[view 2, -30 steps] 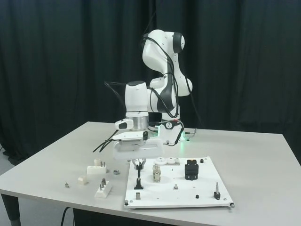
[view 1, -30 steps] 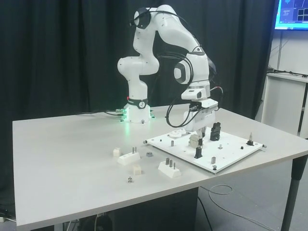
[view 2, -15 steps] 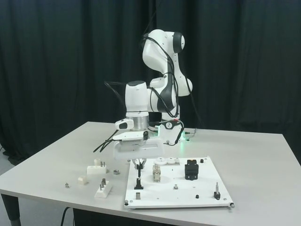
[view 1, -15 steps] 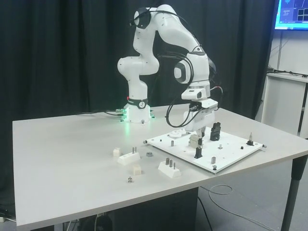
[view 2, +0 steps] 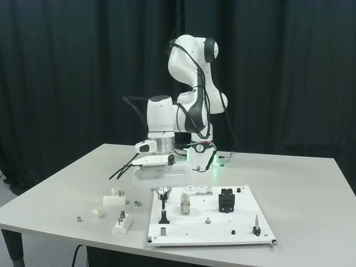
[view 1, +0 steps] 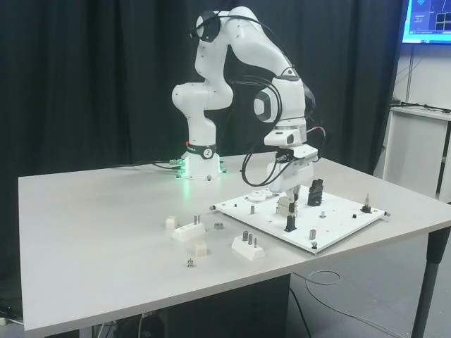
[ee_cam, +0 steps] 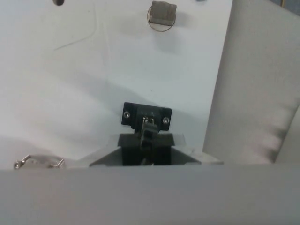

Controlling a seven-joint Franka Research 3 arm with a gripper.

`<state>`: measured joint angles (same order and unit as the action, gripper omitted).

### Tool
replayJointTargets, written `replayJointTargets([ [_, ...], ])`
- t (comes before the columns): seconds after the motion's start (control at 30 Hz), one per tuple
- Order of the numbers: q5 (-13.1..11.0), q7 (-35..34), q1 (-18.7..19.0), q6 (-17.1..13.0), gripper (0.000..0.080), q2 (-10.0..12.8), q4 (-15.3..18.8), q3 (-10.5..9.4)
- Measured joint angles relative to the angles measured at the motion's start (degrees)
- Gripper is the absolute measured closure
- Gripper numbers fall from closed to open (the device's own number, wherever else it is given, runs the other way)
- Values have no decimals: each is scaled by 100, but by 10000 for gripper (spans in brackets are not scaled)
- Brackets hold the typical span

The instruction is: Insert USB.

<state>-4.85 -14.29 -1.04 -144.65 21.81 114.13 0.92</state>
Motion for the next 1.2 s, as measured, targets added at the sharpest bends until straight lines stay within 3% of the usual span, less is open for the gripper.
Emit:
replayJointTargets([
  [1.2,0,0,1,-124,751,28,0,-3],
])
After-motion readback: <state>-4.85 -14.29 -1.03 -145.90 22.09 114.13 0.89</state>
